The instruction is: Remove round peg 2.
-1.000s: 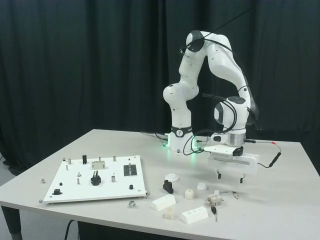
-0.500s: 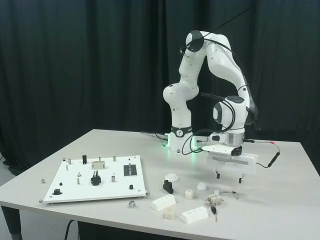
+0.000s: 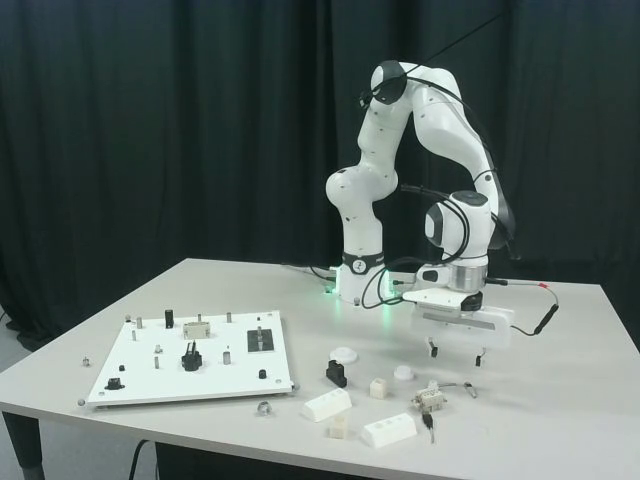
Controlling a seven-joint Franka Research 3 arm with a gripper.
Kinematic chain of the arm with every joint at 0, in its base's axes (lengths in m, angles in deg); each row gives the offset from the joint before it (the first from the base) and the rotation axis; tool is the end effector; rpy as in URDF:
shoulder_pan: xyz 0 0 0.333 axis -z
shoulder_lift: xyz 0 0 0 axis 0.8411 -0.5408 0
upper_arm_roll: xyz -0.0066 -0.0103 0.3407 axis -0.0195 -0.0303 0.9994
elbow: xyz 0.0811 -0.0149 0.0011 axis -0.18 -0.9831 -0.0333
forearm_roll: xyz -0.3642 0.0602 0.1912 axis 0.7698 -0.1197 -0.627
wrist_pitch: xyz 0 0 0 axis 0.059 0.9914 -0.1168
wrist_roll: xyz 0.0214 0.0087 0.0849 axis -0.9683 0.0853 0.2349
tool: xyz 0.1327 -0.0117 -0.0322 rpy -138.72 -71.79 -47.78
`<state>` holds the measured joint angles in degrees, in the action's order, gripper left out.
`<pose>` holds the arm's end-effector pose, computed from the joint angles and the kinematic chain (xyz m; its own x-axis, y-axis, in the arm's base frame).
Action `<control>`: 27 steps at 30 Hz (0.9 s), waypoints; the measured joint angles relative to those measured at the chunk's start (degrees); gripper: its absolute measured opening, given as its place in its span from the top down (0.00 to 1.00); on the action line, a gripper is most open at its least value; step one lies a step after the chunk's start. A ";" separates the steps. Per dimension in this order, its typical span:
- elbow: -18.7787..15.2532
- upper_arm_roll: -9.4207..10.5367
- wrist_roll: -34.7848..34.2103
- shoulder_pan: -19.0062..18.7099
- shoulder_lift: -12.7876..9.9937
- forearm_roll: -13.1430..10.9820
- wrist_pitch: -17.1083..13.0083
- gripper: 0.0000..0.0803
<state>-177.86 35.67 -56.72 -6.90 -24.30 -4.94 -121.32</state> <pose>0.4879 0.2981 0.1991 0.5721 -0.8186 0.0504 -0.8190 -0.5735 -0.0198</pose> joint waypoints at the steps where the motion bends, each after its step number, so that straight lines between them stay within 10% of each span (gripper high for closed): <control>1: 0.07 -0.02 0.00 0.02 0.00 0.05 0.08 0.00; 27: 1.60 -2.48 0.00 2.16 0.06 6.27 2.87 0.00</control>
<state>-176.26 33.19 -56.72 -4.74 -24.24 1.33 -118.46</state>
